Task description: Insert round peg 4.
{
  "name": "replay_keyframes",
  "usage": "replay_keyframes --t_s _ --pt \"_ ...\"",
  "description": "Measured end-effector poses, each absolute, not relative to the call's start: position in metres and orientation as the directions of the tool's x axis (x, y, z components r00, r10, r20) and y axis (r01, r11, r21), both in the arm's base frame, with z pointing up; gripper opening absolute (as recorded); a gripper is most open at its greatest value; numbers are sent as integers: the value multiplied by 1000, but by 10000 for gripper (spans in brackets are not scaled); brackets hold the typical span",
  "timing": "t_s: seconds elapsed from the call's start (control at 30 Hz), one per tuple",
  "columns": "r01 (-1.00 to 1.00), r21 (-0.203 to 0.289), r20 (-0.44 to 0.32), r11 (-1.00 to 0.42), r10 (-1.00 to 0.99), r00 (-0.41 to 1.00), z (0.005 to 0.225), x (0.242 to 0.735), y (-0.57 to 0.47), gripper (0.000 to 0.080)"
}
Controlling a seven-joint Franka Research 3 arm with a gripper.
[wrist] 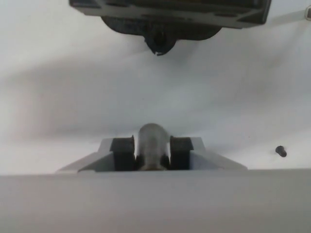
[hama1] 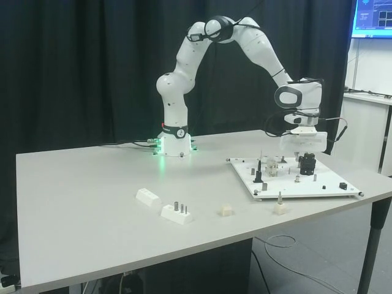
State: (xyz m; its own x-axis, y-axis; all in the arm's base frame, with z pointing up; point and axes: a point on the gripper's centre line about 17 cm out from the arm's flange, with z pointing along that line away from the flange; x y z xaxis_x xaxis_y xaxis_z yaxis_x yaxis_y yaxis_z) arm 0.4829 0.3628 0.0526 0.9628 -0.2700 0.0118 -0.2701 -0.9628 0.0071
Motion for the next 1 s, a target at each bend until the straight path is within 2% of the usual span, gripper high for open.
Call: replay_keyframes --t_s 1.0 --pt "-291 14 10 -957 -291 957 53 480 365 152"
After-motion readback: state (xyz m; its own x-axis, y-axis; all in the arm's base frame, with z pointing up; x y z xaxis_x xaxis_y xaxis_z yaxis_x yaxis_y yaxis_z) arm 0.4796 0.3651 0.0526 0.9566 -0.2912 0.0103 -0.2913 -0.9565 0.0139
